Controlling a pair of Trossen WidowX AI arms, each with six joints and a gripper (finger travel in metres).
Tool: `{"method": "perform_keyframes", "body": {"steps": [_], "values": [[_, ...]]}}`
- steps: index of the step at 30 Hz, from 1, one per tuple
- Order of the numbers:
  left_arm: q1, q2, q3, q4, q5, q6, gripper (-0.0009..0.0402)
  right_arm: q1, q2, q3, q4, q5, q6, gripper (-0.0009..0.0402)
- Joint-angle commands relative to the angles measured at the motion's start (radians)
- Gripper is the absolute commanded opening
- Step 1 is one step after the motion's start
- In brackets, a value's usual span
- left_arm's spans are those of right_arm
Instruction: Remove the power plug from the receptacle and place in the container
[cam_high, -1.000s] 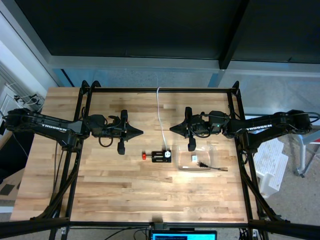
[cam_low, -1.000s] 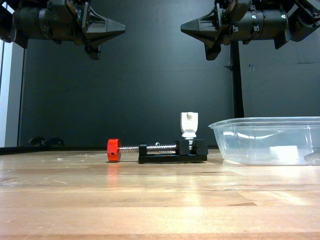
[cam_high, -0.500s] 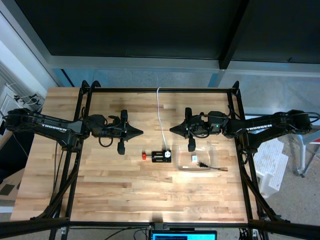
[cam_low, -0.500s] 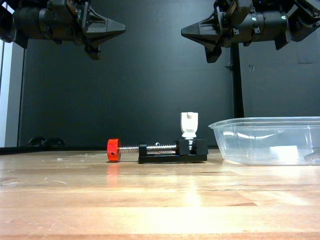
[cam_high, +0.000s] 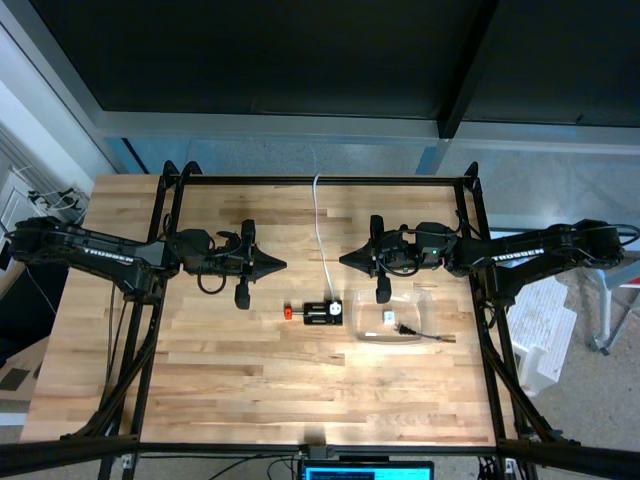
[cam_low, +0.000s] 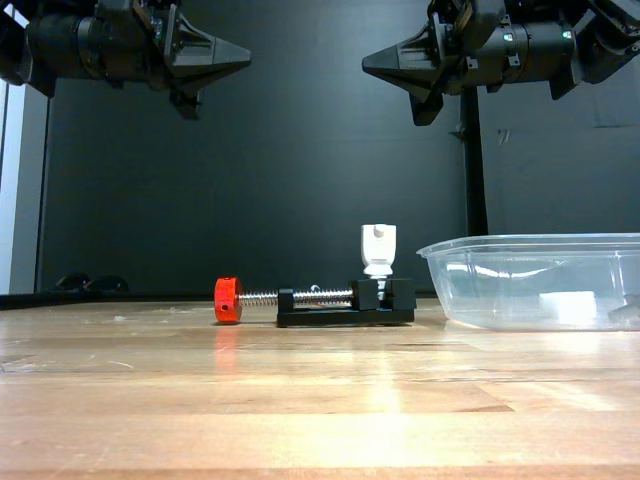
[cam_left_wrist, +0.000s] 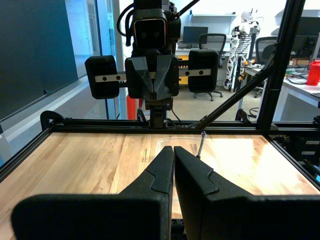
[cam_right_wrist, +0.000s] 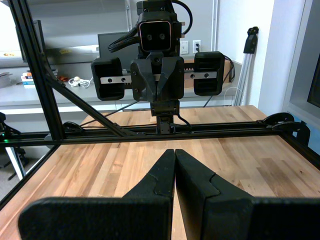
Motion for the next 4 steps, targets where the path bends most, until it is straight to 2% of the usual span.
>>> {"method": "perform_keyframes", "body": {"steps": [1, 4], "values": [[0.0, 0.0, 0.0, 0.0, 0.0, 0.0, 0.0, 0.0, 0.0, 0.001, 0.0, 0.0, 0.0, 0.0], [0.0, 0.0, 0.0, 0.0, 0.0, 0.0, 0.0, 0.0, 0.0, 0.001, 0.0, 0.0, 0.0, 0.0]]}}
